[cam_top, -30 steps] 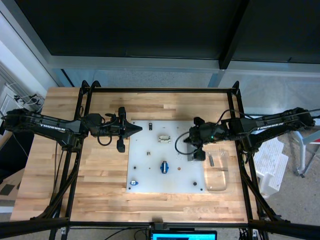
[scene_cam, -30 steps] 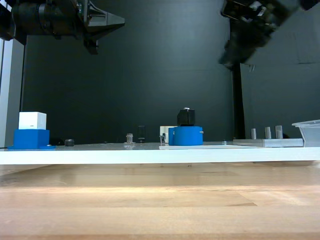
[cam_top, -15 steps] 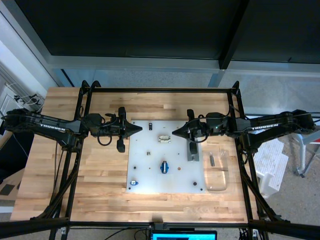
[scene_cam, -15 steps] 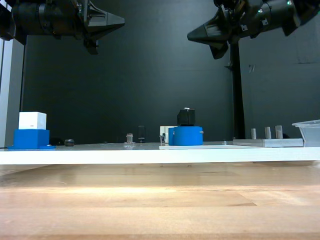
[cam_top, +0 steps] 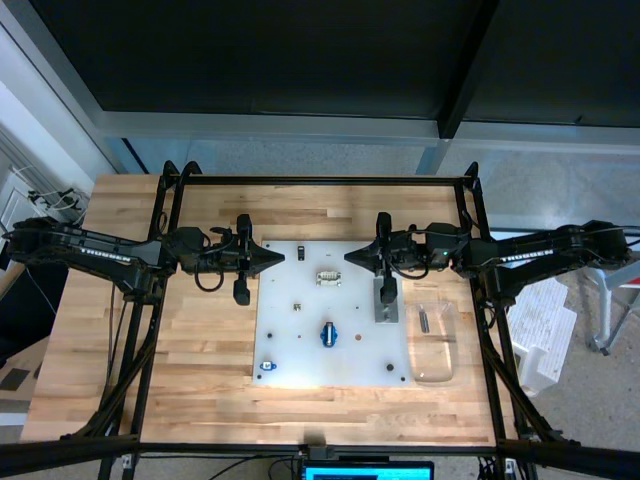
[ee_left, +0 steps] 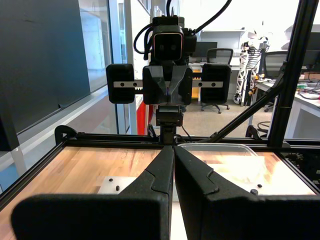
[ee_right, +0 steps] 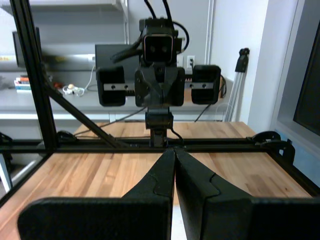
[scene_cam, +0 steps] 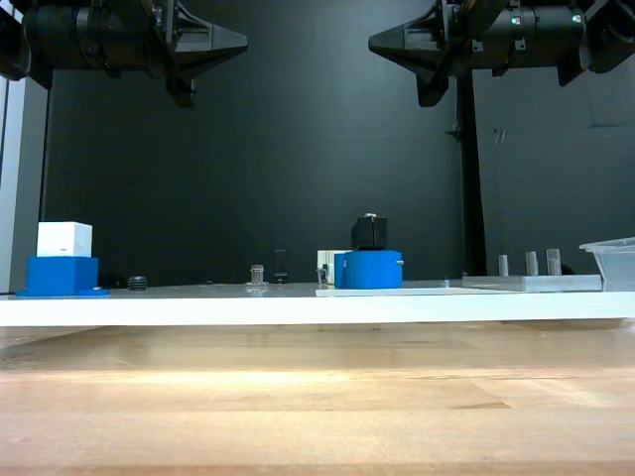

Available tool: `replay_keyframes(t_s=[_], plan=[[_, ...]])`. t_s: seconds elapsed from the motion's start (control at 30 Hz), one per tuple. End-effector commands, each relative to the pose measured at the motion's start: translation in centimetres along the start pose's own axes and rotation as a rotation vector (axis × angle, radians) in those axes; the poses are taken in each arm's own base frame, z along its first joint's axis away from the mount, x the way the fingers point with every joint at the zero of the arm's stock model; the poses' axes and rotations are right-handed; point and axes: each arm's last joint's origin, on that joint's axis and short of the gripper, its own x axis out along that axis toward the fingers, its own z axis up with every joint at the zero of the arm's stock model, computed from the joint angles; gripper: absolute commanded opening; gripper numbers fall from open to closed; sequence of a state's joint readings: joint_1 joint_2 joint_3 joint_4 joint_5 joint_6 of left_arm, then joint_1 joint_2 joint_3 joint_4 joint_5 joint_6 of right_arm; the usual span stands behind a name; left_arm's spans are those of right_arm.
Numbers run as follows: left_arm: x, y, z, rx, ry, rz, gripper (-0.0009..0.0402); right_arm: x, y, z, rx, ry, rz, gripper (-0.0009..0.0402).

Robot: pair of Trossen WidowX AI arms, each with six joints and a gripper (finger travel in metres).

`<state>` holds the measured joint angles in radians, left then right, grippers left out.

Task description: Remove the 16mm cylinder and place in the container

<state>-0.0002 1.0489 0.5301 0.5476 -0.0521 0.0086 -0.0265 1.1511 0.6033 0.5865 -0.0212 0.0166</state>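
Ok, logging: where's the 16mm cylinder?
High view: the 16mm cylinder lies in the container, right of the board. Left gripper and right gripper hang shut above.

Robotics lab, seen from my remote station: a wooden table point(cam_top: 200, 380) caged in a black metal frame point(cam_top: 320, 181) carries a white task board point(cam_top: 300, 340). The left gripper point(cam_top: 275, 258) and right gripper point(cam_top: 352, 257) hang nose to nose high over its far end, fingers pressed together. Office chairs point(ee_left: 266, 61), a tripod point(ee_right: 242, 70) and a laptop screen point(cam_top: 367, 470) surround the rig.
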Motion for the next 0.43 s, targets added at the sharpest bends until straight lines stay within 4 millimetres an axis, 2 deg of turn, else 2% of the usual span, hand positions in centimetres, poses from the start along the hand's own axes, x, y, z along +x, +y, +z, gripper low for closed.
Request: replay_keyframes(t_s=[0.03,0.43], plan=[[0.0,0.0,0.0,0.0,0.0,0.0,0.0,0.01,0.02,0.15,0.002,-0.016,0.004,0.0],[0.01,0.01,0.0,0.0,0.0,0.0,0.0,-0.05,-0.17,-0.15,0.027,-0.002,-0.005,0.0]])
